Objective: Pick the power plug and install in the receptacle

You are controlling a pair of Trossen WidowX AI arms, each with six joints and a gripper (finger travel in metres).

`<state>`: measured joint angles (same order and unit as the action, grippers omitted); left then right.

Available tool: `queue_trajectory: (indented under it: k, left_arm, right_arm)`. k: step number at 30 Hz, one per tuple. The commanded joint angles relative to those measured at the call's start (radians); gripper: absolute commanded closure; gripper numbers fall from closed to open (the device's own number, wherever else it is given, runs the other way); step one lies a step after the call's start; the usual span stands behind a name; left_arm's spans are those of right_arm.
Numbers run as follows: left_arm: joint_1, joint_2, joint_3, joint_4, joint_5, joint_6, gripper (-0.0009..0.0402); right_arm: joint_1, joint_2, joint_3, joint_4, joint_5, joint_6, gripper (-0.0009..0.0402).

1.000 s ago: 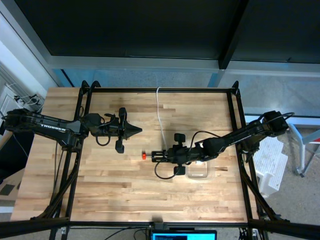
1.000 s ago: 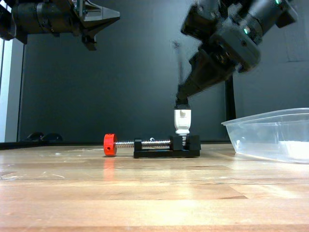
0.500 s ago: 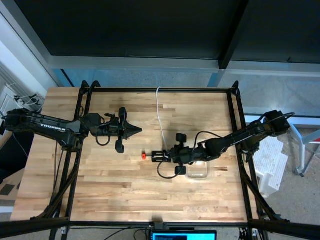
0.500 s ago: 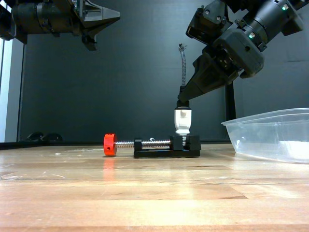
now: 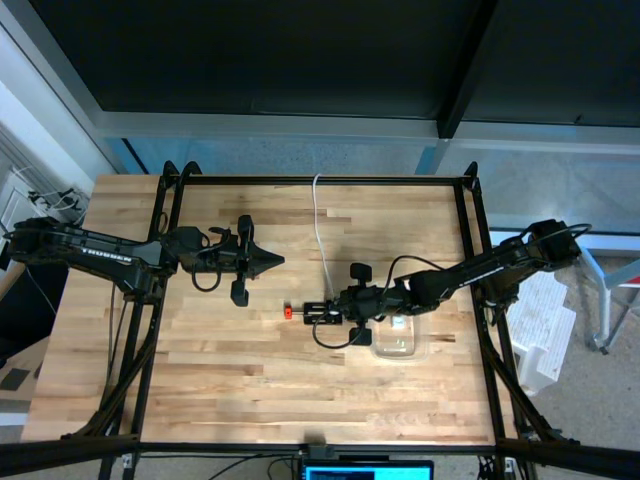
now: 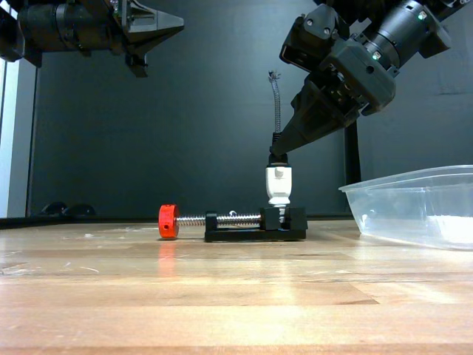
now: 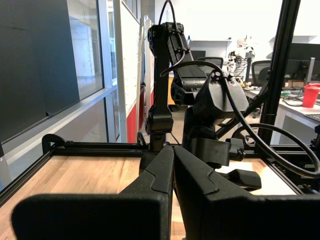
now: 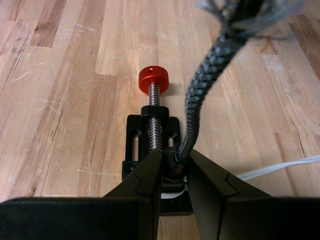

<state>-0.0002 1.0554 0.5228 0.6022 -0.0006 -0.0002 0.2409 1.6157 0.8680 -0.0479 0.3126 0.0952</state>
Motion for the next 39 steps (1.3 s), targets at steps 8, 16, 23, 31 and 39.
queue_trajectory:
  k: [8,16,23,31,39]
  left_arm:
    - [0.000,0.000,0.000,0.000,0.000,0.000,0.0393]
    - [0.000,0.000,0.000,0.000,0.000,0.000,0.0393]
    - [0.000,0.000,0.000,0.000,0.000,0.000,0.0393]
    - [0.000,0.000,0.000,0.000,0.000,0.000,0.0393]
    - [0.000,0.000,0.000,0.000,0.000,0.000,0.0393]
  right_arm:
    - [-0.008,-0.006,-0.002,-0.017,0.024,0.005,0.0393]
    - [-0.005,-0.006,0.017,-0.027,0.018,0.006,0.0378]
    - [-0.005,-0.019,0.054,-0.082,0.000,0.011,0.0349]
    - [-0.005,-0.055,0.058,-0.098,0.000,0.009,0.0323]
    - [-0.005,-0.068,0.065,-0.104,0.000,0.009,0.0290]
